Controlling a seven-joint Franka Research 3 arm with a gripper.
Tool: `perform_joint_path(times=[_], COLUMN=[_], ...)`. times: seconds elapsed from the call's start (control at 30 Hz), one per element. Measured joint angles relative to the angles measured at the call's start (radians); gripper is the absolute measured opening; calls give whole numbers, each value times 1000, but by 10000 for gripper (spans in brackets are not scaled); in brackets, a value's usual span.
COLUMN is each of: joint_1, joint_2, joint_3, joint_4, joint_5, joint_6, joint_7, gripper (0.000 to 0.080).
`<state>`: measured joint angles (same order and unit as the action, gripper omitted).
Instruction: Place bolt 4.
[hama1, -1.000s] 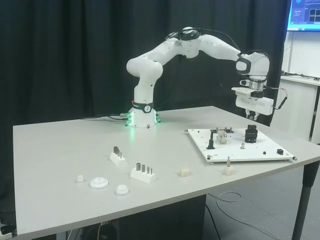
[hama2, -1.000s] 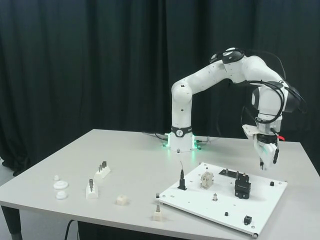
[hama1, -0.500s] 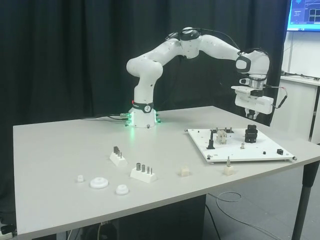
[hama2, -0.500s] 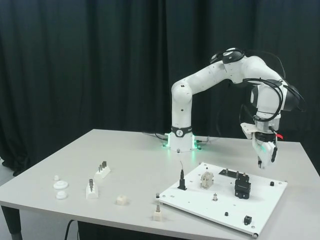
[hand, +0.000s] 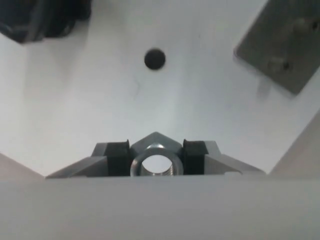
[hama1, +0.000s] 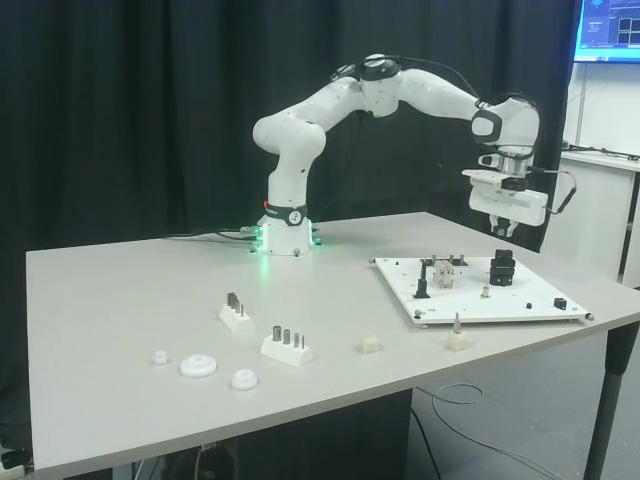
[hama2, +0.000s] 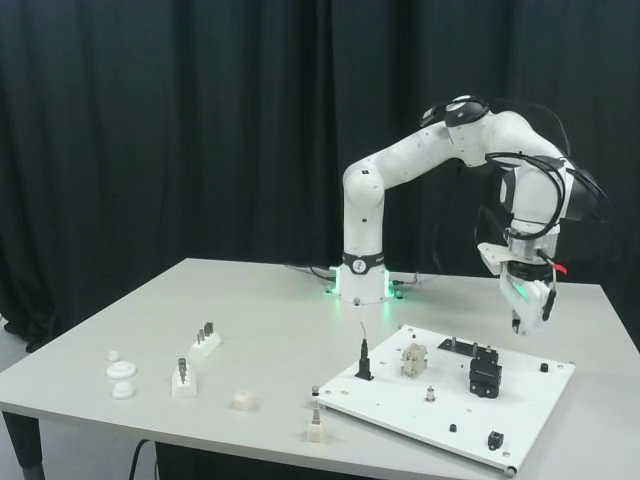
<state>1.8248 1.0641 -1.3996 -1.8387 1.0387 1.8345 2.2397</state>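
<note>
Over the last second the gripper (hama2: 519, 325) has climbed a little higher above the white assembly board (hama2: 530, 420) in both room views, staying over the board's far end rather than travelling sideways. That reads as a lift with the part in hand, so the placing itself is most likely still to come. In the wrist view the two black finger pads (hand: 118, 154) are drawn in close on either side of the bolt (hand: 155, 163), gripping it between them with no gap visible at either pad. The bolt is seen end-on: a grey metal ring with a hollow socket at its centre and a hint of thread along its lower rim, its axis pointing down toward the board. Below the fingertips and a little ahead of them lies a round black hole (hand: 154, 59) in the board, well apart from the bolt; a grey plate (hand: 283, 49) sits off to one side of it.
</note>
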Motion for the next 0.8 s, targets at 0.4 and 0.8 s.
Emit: perform_joint_path(times=[0.4, 0.8], joint_1=[-4, -8], joint_2=[1, 1], joint_3=[-70, -134], joint_4=[-19, -107], joint_5=[-139, -220], joint_6=[-48, -94], joint_7=[-58, -180], gripper=[225, 225])
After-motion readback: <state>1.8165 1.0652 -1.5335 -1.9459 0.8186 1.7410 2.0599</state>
